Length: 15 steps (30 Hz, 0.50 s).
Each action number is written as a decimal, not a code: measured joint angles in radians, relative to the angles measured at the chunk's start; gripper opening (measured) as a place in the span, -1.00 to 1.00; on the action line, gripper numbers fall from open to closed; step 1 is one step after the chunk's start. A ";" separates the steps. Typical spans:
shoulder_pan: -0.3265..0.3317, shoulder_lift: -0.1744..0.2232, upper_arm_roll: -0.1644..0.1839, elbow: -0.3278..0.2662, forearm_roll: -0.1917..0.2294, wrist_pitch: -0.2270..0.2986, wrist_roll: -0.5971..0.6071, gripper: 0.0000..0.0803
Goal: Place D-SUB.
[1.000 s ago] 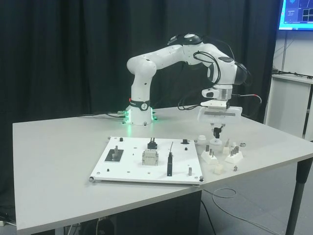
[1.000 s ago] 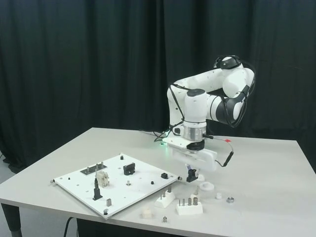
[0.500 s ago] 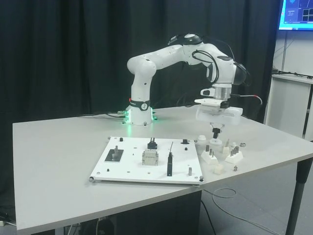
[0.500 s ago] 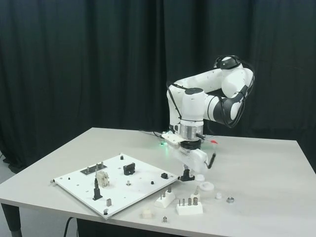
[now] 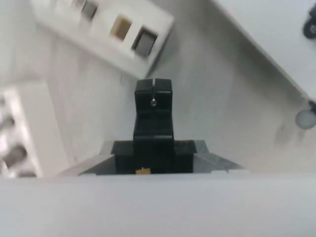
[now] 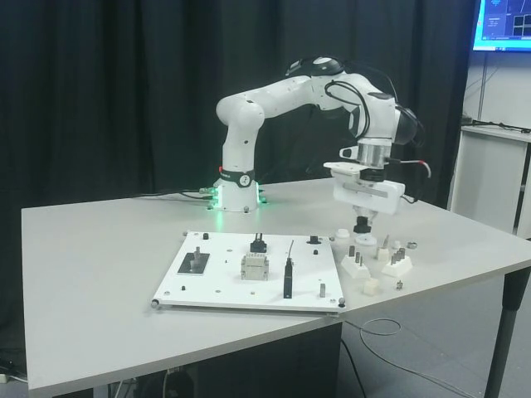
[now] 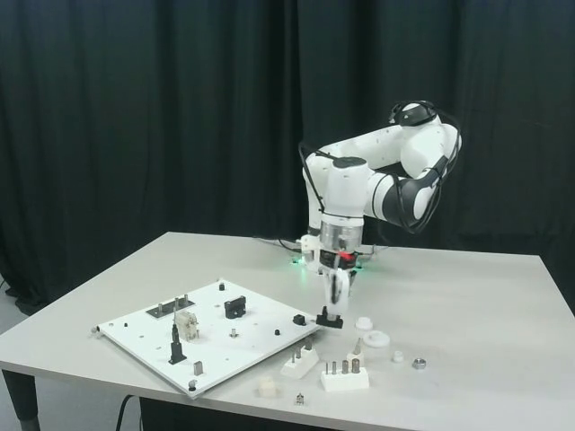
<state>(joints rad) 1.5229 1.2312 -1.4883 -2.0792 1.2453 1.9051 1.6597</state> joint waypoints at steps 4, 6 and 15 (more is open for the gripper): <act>-0.009 0.000 0.000 0.003 -0.017 0.011 0.151 -0.61; -0.014 0.000 0.000 0.003 -0.022 0.014 0.225 -0.61; -0.045 0.000 -0.001 0.010 -0.024 0.023 0.461 -0.61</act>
<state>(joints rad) 1.4779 1.2312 -1.4889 -2.0695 1.2214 1.9281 2.1208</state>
